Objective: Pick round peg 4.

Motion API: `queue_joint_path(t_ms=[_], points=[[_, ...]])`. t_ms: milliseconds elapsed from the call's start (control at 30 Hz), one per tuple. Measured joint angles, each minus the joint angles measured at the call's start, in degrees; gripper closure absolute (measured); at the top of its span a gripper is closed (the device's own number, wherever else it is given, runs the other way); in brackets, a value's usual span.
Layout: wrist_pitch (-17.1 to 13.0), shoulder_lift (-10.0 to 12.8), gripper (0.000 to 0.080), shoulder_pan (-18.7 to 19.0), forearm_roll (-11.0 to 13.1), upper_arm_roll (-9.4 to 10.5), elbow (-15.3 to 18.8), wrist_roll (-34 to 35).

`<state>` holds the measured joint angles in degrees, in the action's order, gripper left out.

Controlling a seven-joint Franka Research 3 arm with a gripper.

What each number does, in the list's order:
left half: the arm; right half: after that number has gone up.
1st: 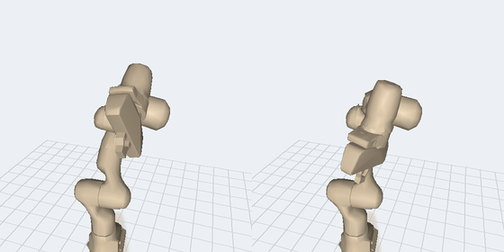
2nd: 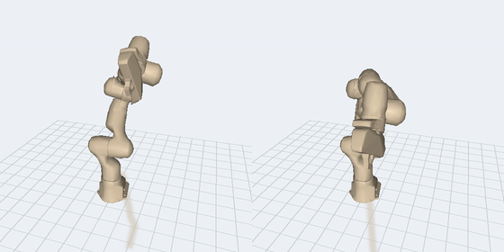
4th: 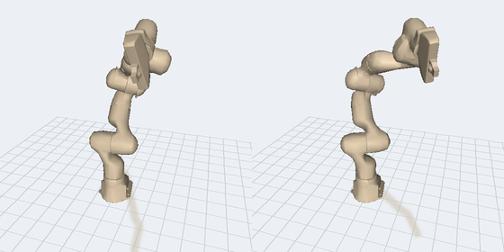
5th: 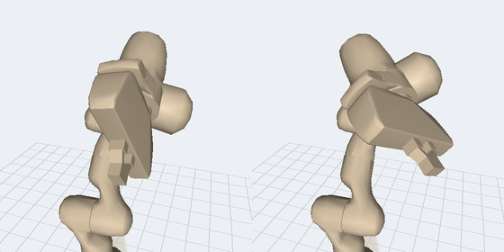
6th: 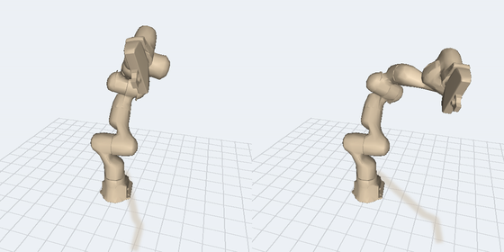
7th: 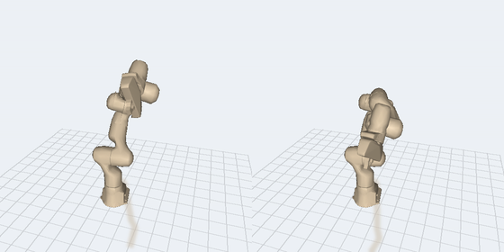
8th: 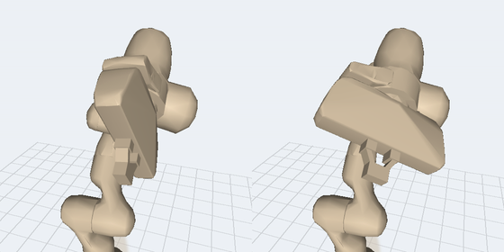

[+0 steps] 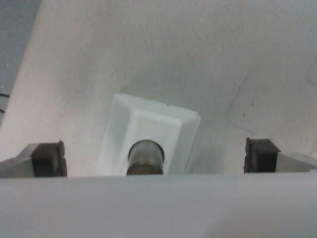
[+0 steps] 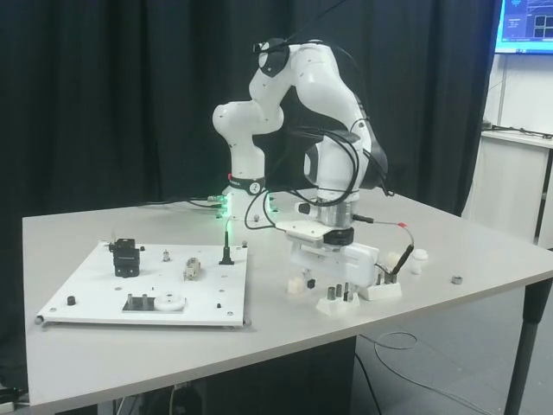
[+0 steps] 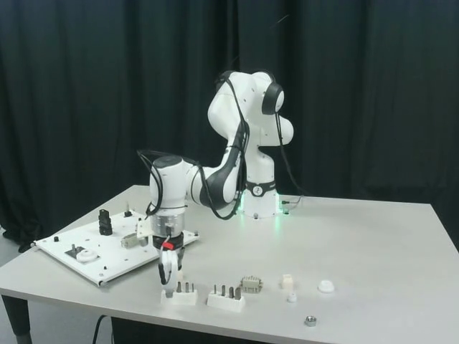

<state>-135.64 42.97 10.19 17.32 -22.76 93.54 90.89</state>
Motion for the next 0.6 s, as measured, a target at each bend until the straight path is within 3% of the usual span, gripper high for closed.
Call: queue_joint_path(t_ms=[333,367,567,600], points=[[-0.58,0.66,0.0003,-0.13,-0.03,0.64,-0.04,-0.08],[-0.62,0.7,0.0258,-0.14,-0.04,0.64,-0.08,-0.08],[-0.63,0.76,0.0258,-0.14,-0.11,0.67,-0.38,-0.08],[-0.61,0.76,0.0436,-0.13,-0.11,0.68,-0.44,-0.09]])
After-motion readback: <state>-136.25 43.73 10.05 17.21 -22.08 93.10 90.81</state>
